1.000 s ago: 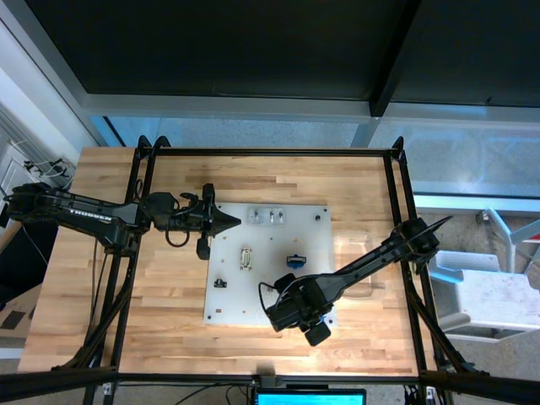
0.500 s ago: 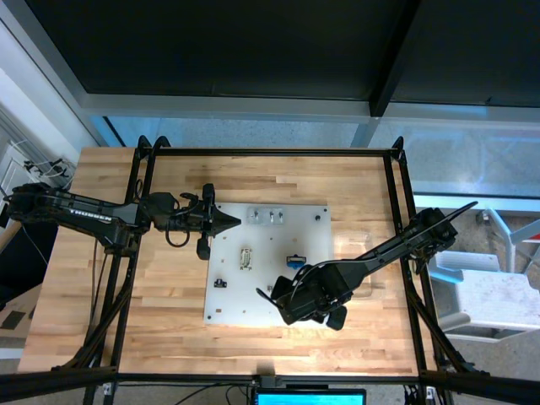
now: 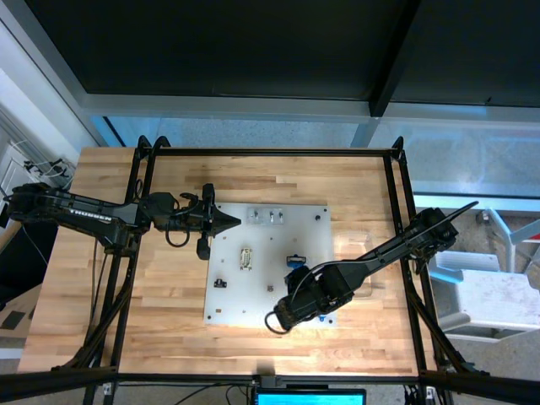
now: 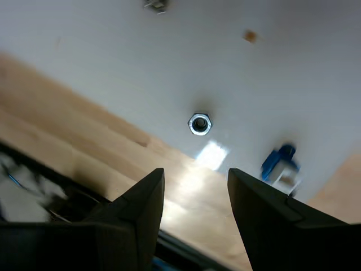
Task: Pick the M12 fastener and fasten on the M12 threads
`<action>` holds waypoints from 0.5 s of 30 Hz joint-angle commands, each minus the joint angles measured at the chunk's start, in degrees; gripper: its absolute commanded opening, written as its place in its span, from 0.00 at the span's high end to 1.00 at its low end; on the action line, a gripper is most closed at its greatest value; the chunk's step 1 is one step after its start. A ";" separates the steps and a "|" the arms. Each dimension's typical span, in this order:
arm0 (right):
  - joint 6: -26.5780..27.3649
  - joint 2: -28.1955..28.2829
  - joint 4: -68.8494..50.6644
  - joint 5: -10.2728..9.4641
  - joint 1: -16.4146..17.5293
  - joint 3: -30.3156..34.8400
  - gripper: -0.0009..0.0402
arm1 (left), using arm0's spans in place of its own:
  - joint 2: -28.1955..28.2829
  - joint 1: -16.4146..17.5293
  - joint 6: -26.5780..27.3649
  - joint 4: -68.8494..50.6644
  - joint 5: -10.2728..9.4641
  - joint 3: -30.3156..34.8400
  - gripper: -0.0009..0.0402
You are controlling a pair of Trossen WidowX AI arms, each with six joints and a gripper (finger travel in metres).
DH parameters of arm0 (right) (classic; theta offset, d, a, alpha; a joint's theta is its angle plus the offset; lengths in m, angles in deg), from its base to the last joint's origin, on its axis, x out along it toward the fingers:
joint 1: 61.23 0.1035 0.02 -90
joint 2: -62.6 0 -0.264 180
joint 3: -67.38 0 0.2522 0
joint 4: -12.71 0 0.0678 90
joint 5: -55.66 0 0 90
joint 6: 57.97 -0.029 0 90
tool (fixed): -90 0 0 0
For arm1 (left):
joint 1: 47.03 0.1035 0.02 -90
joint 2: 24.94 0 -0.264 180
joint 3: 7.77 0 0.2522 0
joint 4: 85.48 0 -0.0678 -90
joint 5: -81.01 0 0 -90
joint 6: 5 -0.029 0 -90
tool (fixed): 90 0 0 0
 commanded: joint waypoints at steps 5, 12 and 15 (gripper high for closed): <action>20.63 0.07 0.02 0.00 0.13 -0.07 0.60 | 0.00 0.02 0.00 0.00 0.00 0.02 0.98; 36.44 0.07 0.07 0.04 0.17 -0.44 0.60 | 0.00 0.02 0.00 0.00 0.00 0.02 0.98; 39.54 0.07 0.07 0.04 0.15 -0.42 0.60 | 0.00 0.02 0.00 0.00 0.00 0.02 0.98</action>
